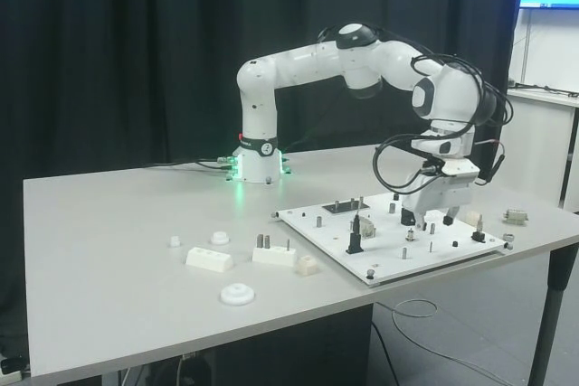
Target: Pick square peg 1.
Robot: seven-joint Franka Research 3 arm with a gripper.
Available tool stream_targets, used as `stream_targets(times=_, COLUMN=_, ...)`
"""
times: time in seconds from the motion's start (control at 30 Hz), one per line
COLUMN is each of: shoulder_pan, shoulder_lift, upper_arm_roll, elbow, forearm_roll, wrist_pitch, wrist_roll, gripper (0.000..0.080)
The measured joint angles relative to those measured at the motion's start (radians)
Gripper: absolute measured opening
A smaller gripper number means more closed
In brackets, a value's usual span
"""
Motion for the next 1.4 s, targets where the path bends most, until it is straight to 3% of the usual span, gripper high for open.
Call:
stream_targets(times=0.47, shoulder_pan=-0.008, shoulder_lift=-0.003, upper_arm_roll=-0.018, elbow=0.019, forearm_roll=-0.011, wrist_pitch=-0.031, wrist_roll=-0.004, gripper=0.0800)
stream_targets(times=0.93, shoulder_pan=-0.008, shoulder_lift=-0.004, upper_arm_roll=-0.097, elbow=0.024, forearm_roll=-0.042, wrist_pitch=-0.118, wrist_roll=-0.082, gripper=0.0800)
stream_targets(times=1.4, shoulder_pan=-0.010, shoulder_lift=-0.004, upper_arm_roll=-0.180, elbow=-0.017, forearm_roll=-0.132, wrist_pitch=-0.238, wrist_roll=-0.229, gripper=0.0800)
